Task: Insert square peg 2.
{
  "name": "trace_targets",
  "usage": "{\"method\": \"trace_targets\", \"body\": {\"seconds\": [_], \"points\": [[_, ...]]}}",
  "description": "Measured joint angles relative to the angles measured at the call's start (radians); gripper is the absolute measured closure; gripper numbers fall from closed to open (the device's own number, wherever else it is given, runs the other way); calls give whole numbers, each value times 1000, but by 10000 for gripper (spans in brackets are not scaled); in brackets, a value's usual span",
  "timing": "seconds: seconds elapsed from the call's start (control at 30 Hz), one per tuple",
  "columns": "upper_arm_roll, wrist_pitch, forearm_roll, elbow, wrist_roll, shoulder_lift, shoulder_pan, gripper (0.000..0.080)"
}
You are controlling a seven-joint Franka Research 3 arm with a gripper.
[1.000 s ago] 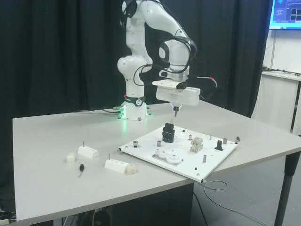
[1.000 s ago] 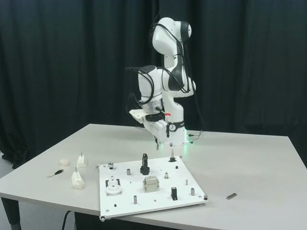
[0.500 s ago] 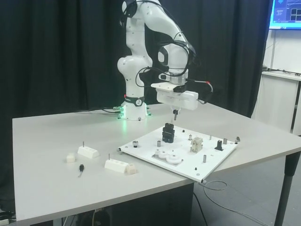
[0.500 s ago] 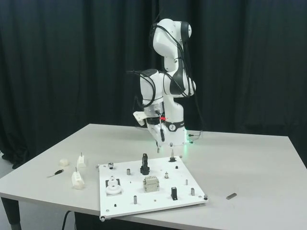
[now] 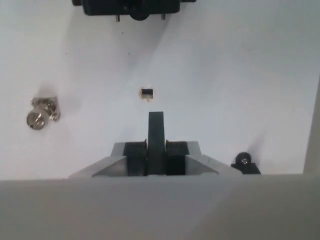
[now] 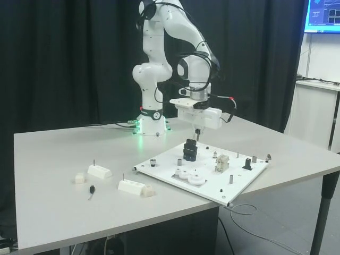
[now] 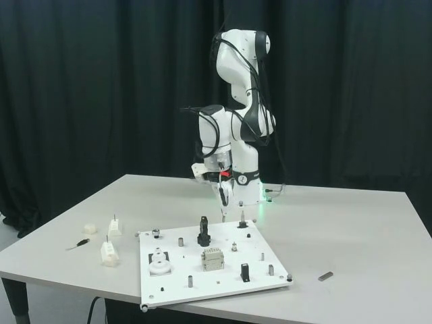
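My gripper (image 5: 156,150) clamped on square peg (image 5: 155,131), hovering above white board (image 6: 241,179); square hole (image 5: 146,93) at 12 o'clock of peg tip.

1. No readable text, label, brand or number can be made out on the arm or the white board (image 6: 241,180).
2. The wall screen (image 6: 323,15) shows marks too small to be read.

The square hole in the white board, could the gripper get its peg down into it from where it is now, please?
Probably yes: the gripper, shut on the peg, hangs near the square hole, with only bare white board between them.
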Motion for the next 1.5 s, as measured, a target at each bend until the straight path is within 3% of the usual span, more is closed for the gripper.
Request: {"method": "trace_targets", "body": {"seconds": [0.63, 1.5], "points": [[2, 53, 138, -4, -128, 92, 0, 728], [6, 56, 235, -8, -227, 127, 0, 728]]}}
